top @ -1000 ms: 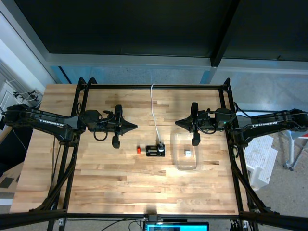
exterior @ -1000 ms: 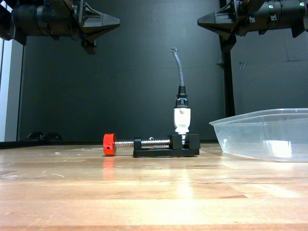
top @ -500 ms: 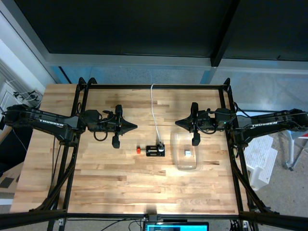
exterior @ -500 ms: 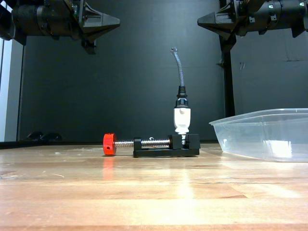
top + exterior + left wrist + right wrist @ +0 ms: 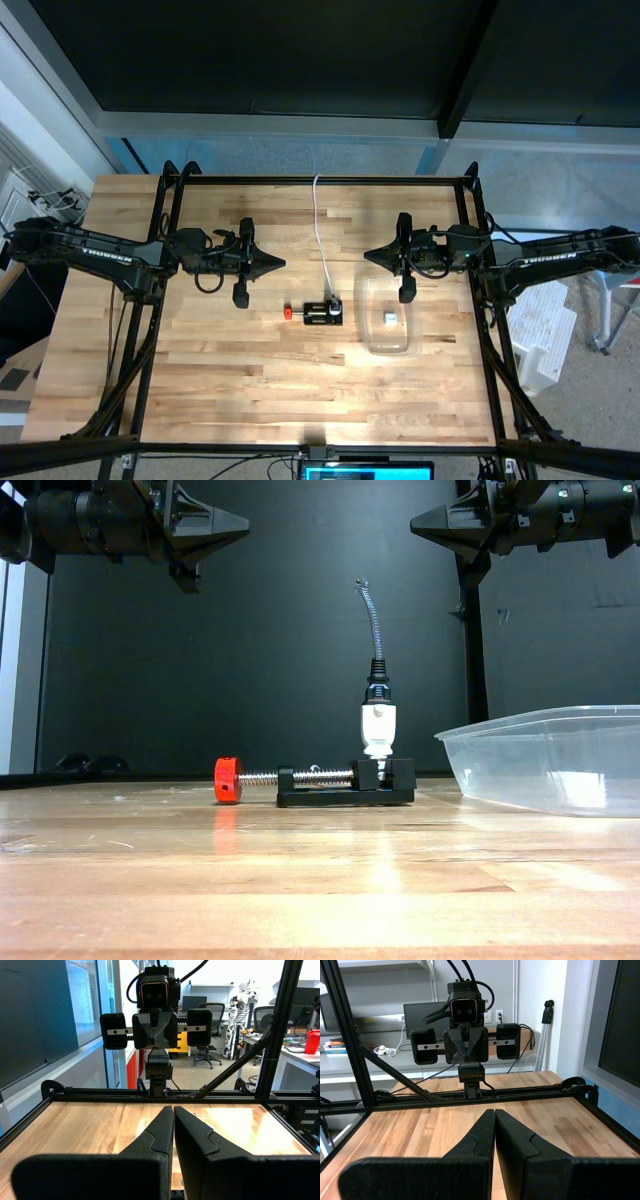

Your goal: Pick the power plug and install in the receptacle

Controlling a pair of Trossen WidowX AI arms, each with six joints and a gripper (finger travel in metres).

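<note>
Above the wood-plank table [image 5: 250,390], before a dark wall [image 5: 300,630], the left gripper [image 5: 283,264] and right gripper [image 5: 366,256] are held closed, tips facing, well apart.

Left claw [image 5: 281,264] and right claw [image 5: 368,257] hang high above the desk [image 5: 220,370], tips pressed together, open air between them. Below that gap stand the vise [image 5: 318,314], receptacle [image 5: 378,728] and rising cable [image 5: 372,620]; the tray [image 5: 540,765] lies beneath the right claw.
</note>
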